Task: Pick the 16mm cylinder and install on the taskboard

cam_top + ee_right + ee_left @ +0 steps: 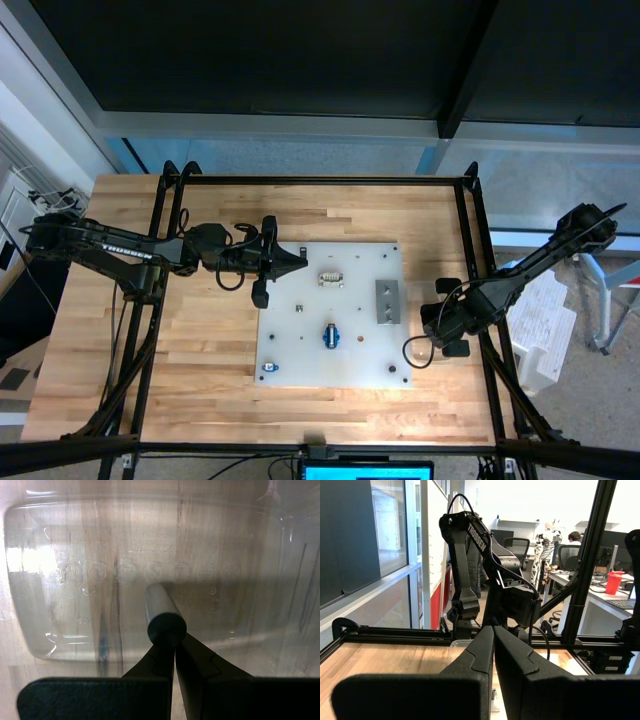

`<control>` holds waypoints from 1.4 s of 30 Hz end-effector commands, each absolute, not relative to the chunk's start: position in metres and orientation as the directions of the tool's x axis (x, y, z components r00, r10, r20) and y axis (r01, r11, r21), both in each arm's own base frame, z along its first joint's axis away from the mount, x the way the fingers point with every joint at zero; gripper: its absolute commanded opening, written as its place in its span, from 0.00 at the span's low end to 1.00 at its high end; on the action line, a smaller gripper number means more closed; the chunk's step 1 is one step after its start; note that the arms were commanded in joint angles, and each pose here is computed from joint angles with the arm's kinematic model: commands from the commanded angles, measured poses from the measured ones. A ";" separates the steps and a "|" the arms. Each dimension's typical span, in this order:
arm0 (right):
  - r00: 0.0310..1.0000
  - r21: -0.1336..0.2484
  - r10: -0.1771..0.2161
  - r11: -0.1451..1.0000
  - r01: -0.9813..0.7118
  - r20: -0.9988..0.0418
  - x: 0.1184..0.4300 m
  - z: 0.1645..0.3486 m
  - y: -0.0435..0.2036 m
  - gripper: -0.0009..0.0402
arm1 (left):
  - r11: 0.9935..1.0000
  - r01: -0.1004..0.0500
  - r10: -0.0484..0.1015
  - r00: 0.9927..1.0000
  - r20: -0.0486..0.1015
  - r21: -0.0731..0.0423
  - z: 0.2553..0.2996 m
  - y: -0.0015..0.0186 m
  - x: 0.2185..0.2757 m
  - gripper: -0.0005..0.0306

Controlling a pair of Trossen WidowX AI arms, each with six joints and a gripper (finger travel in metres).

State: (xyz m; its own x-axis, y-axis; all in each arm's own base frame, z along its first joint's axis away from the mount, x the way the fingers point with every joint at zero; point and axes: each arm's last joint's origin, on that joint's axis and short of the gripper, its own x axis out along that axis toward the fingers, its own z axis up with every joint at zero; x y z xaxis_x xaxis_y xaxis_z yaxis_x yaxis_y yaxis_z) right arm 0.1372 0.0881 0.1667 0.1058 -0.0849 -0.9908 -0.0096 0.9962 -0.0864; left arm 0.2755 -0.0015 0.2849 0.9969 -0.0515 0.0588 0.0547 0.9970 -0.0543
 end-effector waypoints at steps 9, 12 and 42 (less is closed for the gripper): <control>0.106 -0.086 -0.084 0.996 -0.011 -0.991 0.137 0.167 0.089 0.02 | 0.997 0.055 -0.051 0.997 0.059 -0.054 0.2850 -0.0014 0.2756 0.02; 0.106 -0.086 -0.084 0.996 -0.011 -0.991 0.137 0.167 0.089 0.02 | 0.997 0.055 -0.051 0.997 0.059 -0.054 0.2850 -0.0015 0.2756 0.02; 0.102 -0.057 -0.055 0.998 -0.017 -0.993 0.143 0.190 0.095 0.02 | 0.997 0.054 -0.051 0.997 0.059 -0.054 0.2850 -0.0014 0.2756 0.02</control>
